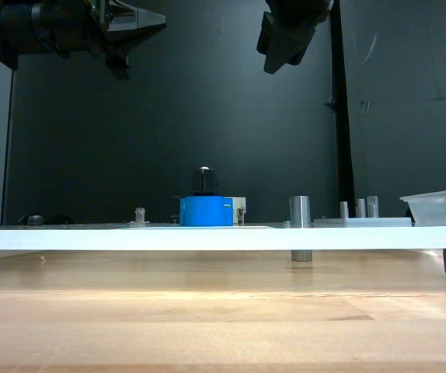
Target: Pick the 16mm cylinder and place it in the container
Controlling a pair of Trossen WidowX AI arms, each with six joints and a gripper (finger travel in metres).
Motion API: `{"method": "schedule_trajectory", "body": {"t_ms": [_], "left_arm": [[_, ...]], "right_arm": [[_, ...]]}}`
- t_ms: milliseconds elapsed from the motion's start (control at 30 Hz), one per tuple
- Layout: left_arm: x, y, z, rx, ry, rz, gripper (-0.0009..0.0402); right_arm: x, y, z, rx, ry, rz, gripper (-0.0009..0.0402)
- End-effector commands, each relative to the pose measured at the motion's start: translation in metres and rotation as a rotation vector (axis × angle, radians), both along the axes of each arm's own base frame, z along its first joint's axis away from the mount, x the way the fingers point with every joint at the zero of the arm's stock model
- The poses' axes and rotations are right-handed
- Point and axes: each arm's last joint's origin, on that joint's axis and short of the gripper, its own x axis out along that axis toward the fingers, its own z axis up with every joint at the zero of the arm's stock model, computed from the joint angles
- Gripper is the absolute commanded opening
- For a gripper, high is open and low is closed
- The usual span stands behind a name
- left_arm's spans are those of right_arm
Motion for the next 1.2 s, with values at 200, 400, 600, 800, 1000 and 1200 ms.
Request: {"method": "schedule_trajectory", "body": {"t_ms": [200, 400, 600, 800, 1000, 1200], "left_arm": [[0.000, 0.000, 0.000, 0.000, 0.000, 0.000, 0.0000], [0.000, 0.000, 0.000, 0.000, 0.000, 0.000, 0.0000], [0.000, 0.000, 0.000, 0.000, 0.000, 0.000, 0.0000], [0.000, 0.000, 0.000, 0.000, 0.000, 0.000, 0.0000], [0.000, 0.000, 0.000, 0.000, 0.000, 0.000, 0.0000], [0.000, 0.000, 0.000, 0.000, 0.000, 0.000, 0.0000]], "right_arm": [[0.007, 0.018, -0.024, -0.006, 0.099, 0.012, 0.0000], [0.009, 0.024, -0.038, -0.015, 0.175, 0.003, 0.0001], [0.010, 0.030, -0.044, -0.016, 0.194, 0.004, 0.0021], [0.013, 0.034, -0.051, -0.017, 0.203, -0.008, 0.0064], [0.020, 0.039, -0.061, -0.016, 0.224, -0.022, 0.0119], [0.025, 0.044, -0.073, -0.022, 0.244, -0.017, 0.0163]]}}
